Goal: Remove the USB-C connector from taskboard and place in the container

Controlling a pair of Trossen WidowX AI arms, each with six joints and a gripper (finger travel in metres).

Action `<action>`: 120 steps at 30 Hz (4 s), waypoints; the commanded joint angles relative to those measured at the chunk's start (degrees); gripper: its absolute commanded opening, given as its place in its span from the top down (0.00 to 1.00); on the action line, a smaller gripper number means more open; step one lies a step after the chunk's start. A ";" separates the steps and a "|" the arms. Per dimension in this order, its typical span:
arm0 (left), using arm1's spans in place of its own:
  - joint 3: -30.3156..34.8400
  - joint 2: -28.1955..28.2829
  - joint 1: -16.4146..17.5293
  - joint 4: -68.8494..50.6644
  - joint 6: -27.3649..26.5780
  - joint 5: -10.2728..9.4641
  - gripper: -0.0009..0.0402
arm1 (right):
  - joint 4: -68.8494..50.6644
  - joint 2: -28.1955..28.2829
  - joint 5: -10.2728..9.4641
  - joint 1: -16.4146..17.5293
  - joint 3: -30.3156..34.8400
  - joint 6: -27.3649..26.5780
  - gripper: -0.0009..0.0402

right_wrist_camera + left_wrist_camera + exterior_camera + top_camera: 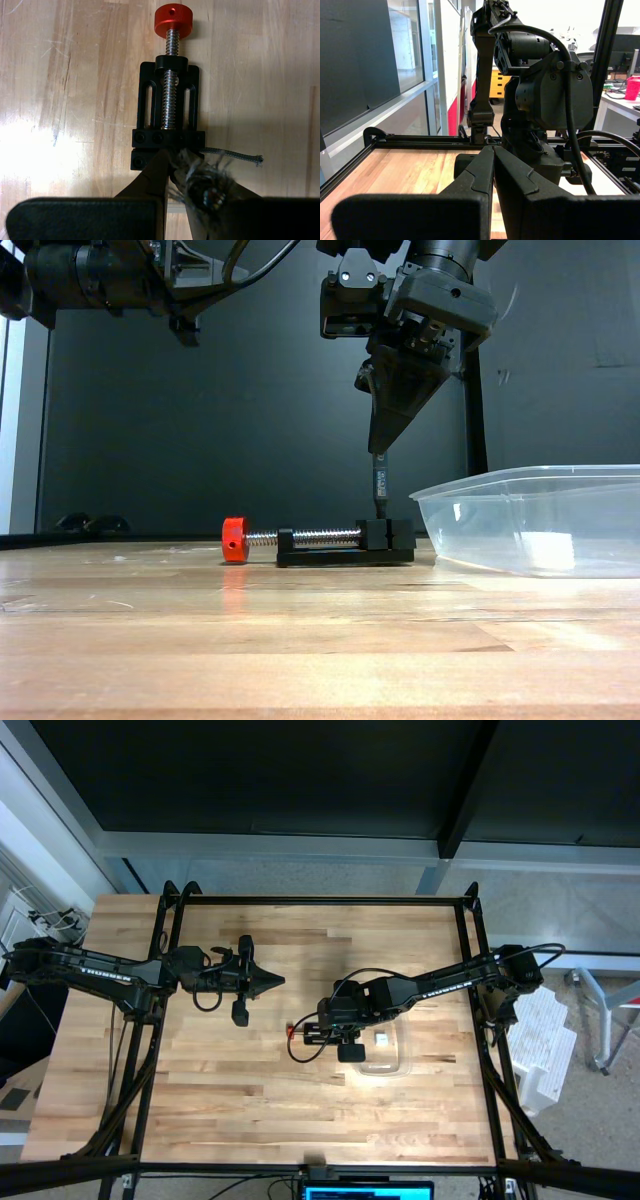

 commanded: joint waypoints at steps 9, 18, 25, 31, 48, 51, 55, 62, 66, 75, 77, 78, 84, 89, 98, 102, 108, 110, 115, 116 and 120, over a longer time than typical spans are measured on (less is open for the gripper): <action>0.02 0.02 0.00 0.00 0.00 0.00 0.98 | 0.09 -0.83 -0.02 0.00 0.07 0.02 0.98; 0.02 0.02 0.02 0.00 0.00 0.00 0.98 | -0.48 -1.86 -0.02 0.00 0.59 0.02 0.98; 0.02 0.02 0.00 0.00 0.00 0.00 0.98 | -0.66 -2.78 -0.04 0.02 0.59 0.04 0.98; 0.02 0.02 0.00 0.00 0.00 0.00 0.98 | -1.14 -3.10 -0.26 0.09 0.59 0.24 0.98; 0.02 0.02 0.00 0.00 0.00 0.00 0.98 | -2.71 -9.18 -0.24 0.63 -2.27 0.22 0.98; 0.02 0.02 0.02 0.00 0.00 0.00 0.98 | -2.71 -11.04 -0.20 0.61 -4.46 0.17 0.98; 0.02 0.02 0.00 0.00 0.00 0.00 0.98 | -2.64 -13.90 -0.15 0.61 -8.15 0.11 0.98; 0.02 0.02 0.00 0.00 0.00 0.00 0.98 | -1.99 -19.06 0.02 0.63 -15.61 0.15 0.98; 0.02 0.02 0.00 0.00 0.00 0.00 0.98 | -1.18 -21.70 0.04 0.63 -19.71 0.17 0.98; 0.02 0.02 0.00 0.00 0.00 0.00 0.98 | -1.05 -24.55 1.55 0.63 -23.91 0.68 0.89; 0.02 0.02 0.02 0.00 0.00 0.00 0.98 | -0.94 -24.55 1.55 0.63 -23.93 0.68 0.86; 0.02 0.02 0.00 0.00 0.00 0.00 0.98 | -0.85 -24.55 1.55 0.61 -23.93 0.66 0.85; 0.02 0.02 0.02 0.00 0.00 0.00 0.98 | -0.52 -24.55 1.53 0.61 -23.78 0.68 0.76; 0.02 0.02 0.00 0.00 0.00 0.00 0.98 | -0.50 -24.55 1.53 0.63 -23.47 0.68 0.68; 0.02 0.02 0.02 0.00 0.00 0.00 0.98 | -0.09 -25.40 1.29 0.61 -23.47 0.63 0.62; 0.02 0.02 0.00 0.02 0.00 0.00 0.98 | 3.39 -27.52 1.29 0.11 -23.50 0.44 0.69; 0.02 0.02 0.02 0.00 0.00 0.00 0.98 | 12.44 -32.26 1.44 -2.86 -24.52 0.02 0.94; 0.02 0.02 0.02 0.00 0.00 0.00 0.98 | 15.80 -34.10 1.03 -3.91 -25.38 -0.52 0.98; 0.02 0.02 0.02 0.02 0.00 0.00 0.98 | 23.47 -36.83 -2.16 -5.55 -26.38 -3.21 0.97; 0.02 0.00 0.00 0.02 0.00 0.00 0.98 | 25.31 -37.11 -2.16 -5.73 -26.56 -3.21 0.98; 0.02 0.02 0.02 0.02 0.00 0.00 0.98 | 32.30 -38.32 -2.16 -6.97 -27.87 -3.30 0.98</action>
